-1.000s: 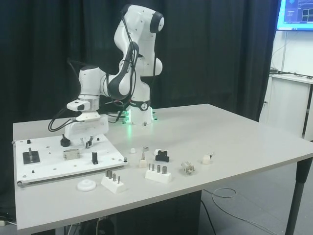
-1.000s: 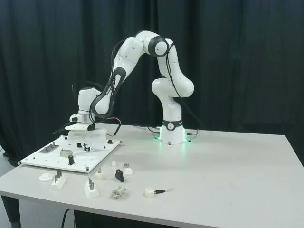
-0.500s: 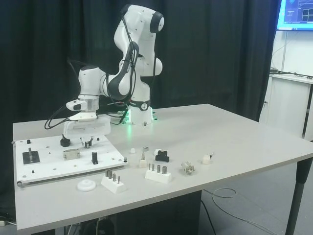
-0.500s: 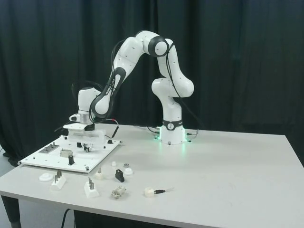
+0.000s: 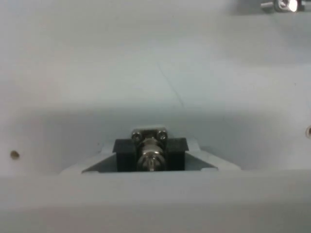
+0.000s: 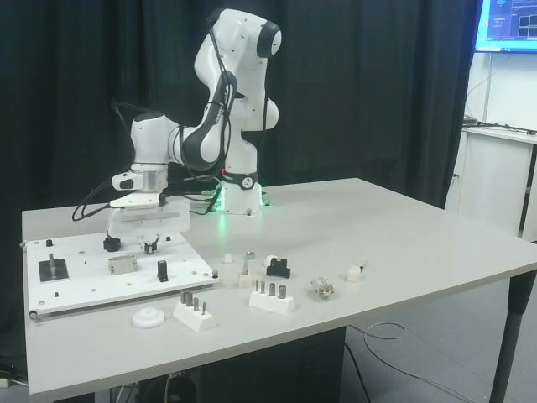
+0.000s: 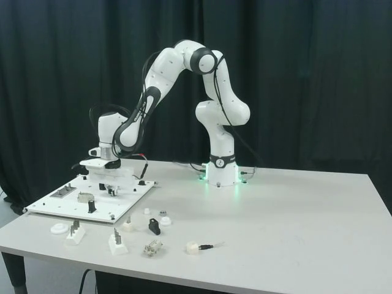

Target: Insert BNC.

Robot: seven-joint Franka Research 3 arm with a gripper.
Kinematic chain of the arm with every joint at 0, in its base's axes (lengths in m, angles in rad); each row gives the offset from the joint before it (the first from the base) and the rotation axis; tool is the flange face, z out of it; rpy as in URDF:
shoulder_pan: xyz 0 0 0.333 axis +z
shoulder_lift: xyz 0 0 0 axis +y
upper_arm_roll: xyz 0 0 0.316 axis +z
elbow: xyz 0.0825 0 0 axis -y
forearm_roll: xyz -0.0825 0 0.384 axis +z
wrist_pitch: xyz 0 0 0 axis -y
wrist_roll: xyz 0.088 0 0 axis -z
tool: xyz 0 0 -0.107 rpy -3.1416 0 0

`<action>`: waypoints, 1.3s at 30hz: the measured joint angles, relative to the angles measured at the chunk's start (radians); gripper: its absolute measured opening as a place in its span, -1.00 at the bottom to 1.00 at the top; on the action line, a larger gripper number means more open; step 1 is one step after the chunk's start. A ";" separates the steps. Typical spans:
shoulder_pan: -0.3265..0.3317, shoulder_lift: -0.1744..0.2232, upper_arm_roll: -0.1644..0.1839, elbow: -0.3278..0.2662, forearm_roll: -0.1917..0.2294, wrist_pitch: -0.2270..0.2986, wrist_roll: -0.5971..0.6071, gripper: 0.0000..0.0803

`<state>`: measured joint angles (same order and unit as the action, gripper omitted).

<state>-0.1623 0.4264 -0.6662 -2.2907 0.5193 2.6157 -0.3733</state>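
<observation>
The white robot arm (image 7: 184,67) reaches down to the white square task board (image 6: 84,281) at the left of both room views, and its two-fingered gripper (image 6: 149,246) hangs just above the board's far part. In the wrist view a small grey metal BNC connector (image 5: 149,155) in a black block sits low in the middle of the frame, between pale out-of-focus shapes that may be the fingers; whether they are apart, together or clamped on the connector, I cannot tell. In the room views the connector itself is too small to pick out under the hand, so whether it is seated in a socket on the board or carried above it cannot be told either. Loose white fixtures with grey pins (image 6: 270,295) lie in the lower middle of the first room view, well apart from the work. The risk I judge from here is misalignment: if the connector meets its socket tilted or turned off its bayonet lugs, a downward push could jam it, slip it in the grasp, or shove the board across the grey table (image 6: 403,235).
</observation>
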 joint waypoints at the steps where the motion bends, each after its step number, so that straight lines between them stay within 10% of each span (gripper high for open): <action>1: 0.000 0.001 -0.001 0.002 0.000 -0.005 0.018 -0.70; 39: 0.001 0.012 -0.007 0.021 0.000 -0.036 0.662 -0.70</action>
<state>-0.1611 0.4386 -0.6734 -2.2693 0.5197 2.5794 0.2892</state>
